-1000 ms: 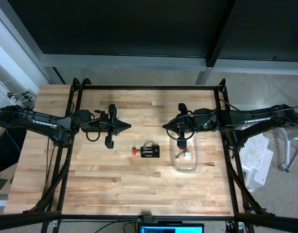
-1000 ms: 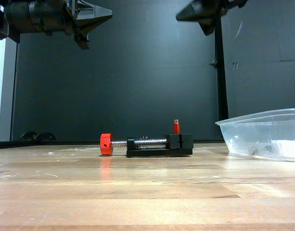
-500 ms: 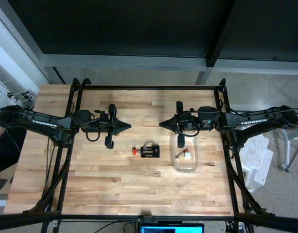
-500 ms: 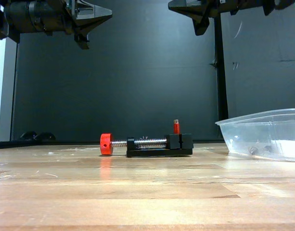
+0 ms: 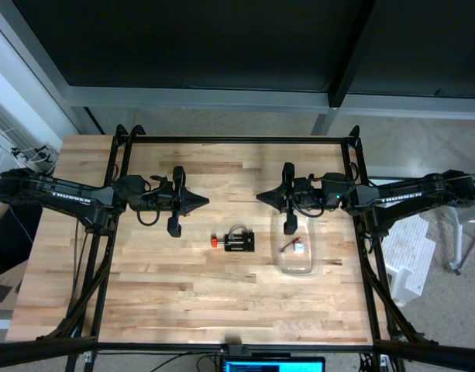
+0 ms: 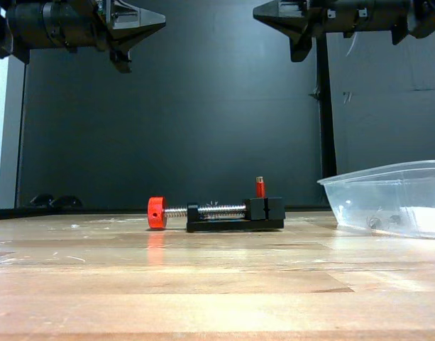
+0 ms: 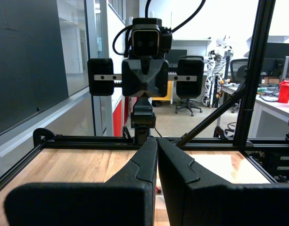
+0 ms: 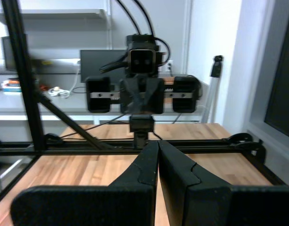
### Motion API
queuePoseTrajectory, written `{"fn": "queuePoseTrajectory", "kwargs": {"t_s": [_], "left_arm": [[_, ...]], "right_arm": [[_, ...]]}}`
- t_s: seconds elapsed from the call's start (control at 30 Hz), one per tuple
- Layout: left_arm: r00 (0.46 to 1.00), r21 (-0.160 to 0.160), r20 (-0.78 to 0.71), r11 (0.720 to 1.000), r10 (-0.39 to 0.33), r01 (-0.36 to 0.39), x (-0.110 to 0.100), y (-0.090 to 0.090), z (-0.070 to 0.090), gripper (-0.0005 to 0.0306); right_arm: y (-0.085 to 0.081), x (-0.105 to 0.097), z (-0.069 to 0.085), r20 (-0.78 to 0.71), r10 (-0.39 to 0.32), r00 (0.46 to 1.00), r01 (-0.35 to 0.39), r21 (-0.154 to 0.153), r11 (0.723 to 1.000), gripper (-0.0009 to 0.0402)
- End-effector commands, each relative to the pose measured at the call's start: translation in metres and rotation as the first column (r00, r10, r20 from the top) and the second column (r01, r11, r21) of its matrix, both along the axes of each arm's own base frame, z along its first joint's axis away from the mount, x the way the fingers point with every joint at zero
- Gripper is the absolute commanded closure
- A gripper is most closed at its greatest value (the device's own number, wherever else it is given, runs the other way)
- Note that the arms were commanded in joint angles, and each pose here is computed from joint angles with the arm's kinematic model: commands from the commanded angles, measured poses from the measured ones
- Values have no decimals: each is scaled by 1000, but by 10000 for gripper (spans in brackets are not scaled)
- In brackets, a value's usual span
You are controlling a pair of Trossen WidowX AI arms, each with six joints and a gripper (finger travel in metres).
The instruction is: Remove the RCA connector from the receptacle and place in the container
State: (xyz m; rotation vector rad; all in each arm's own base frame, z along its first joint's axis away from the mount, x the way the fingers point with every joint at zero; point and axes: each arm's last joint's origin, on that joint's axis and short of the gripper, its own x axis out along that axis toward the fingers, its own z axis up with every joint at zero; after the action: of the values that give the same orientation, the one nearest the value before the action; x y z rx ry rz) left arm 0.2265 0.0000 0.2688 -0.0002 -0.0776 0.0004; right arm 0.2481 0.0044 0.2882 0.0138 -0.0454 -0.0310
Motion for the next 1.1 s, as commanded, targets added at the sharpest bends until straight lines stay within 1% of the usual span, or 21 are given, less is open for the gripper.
{"fn": "queuePoseTrajectory", "kwargs": {"t_s": [0.03,0.17,0.4,0.53,0.63,0.7,0.73,0.8,0.93,1.1], "left_arm": [[1000,0,1,1000,0,0,0,0,0,300],[1000,0,1,1000,0,0,0,0,0,300],[1000,0,1,1000,0,0,0,0,0,300],[1000,0,1,1000,0,0,0,0,0,300],[1000,0,1,1000,0,0,0,0,0,300],[1000,0,1,1000,0,0,0,0,0,300],[1000,0,1,1000,0,0,0,0,0,300],[1000,0,1,1000,0,0,0,0,0,300],[1000,0,1,1000,0,0,0,0,0,300],[1000,0,1,1000,0,0,0,0,0,300]], "right_arm": [[0,-6,-5,22,4,1000,-5,6,1000,393],[0,-8,-9,11,8,1000,-8,10,1000,393],[0,-7,-10,4,7,1000,-7,10,1000,393],[0,-6,-10,-42,4,999,-3,7,1000,393],[0,-6,-9,-40,4,999,-4,13,1000,393],[0,-6,-9,-38,7,999,-6,26,1000,393],[0,-6,-10,-41,11,999,-10,28,1000,393],[0,-6,-10,-42,26,999,-25,27,999,393],[0,-6,-9,-36,21,999,-20,34,999,393],[0,-6,-9,-37,22,999,-20,31,999,393]]}}
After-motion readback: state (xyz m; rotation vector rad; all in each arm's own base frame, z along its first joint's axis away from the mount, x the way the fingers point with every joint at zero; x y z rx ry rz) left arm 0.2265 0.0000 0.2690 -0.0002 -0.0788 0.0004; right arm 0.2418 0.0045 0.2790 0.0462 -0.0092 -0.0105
